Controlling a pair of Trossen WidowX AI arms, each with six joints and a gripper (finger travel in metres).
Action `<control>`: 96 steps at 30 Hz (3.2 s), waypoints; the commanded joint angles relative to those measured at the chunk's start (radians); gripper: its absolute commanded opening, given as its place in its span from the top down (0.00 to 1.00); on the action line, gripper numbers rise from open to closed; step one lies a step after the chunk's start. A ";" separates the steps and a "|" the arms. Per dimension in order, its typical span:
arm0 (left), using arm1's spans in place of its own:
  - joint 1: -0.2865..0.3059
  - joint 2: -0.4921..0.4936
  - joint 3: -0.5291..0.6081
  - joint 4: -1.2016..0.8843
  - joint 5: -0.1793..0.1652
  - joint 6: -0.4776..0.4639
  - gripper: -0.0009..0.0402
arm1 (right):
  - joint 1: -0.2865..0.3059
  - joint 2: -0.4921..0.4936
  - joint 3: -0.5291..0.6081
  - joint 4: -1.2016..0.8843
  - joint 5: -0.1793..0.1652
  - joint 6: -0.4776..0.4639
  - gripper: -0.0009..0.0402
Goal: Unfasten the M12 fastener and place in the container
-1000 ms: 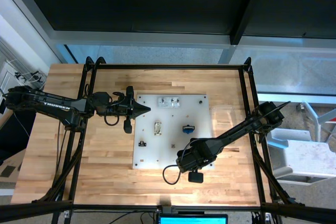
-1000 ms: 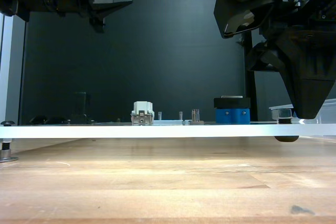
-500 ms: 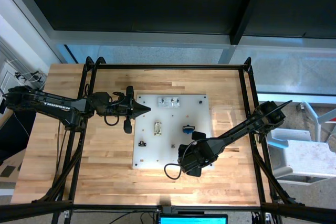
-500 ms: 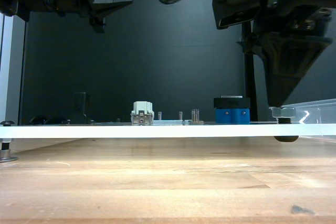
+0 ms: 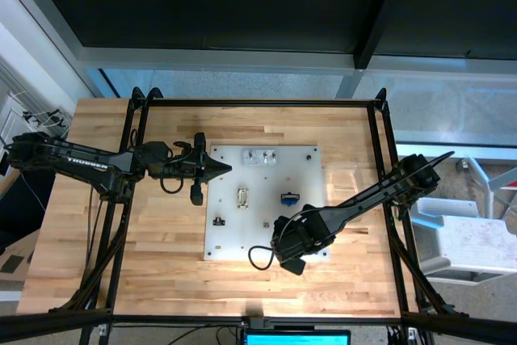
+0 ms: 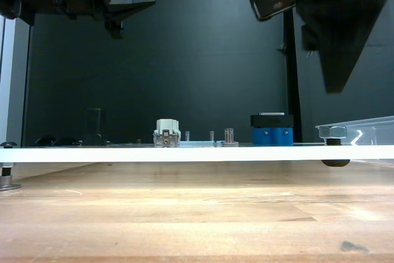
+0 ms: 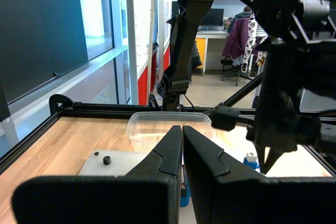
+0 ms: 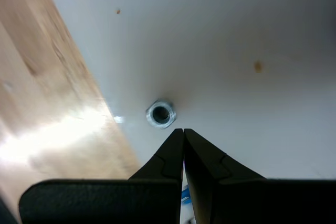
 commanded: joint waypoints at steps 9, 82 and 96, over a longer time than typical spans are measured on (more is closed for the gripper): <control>0.000 0.000 0.000 0.000 0.000 0.000 0.98 | -0.002 0.003 0.035 -0.022 -0.028 0.353 0.78; 0.000 0.000 0.000 0.000 0.000 0.000 0.98 | -0.043 0.115 0.003 0.070 -0.081 0.452 0.94; 0.000 0.000 0.000 0.000 0.000 0.000 0.98 | -0.043 0.114 0.003 0.077 -0.084 -0.182 0.98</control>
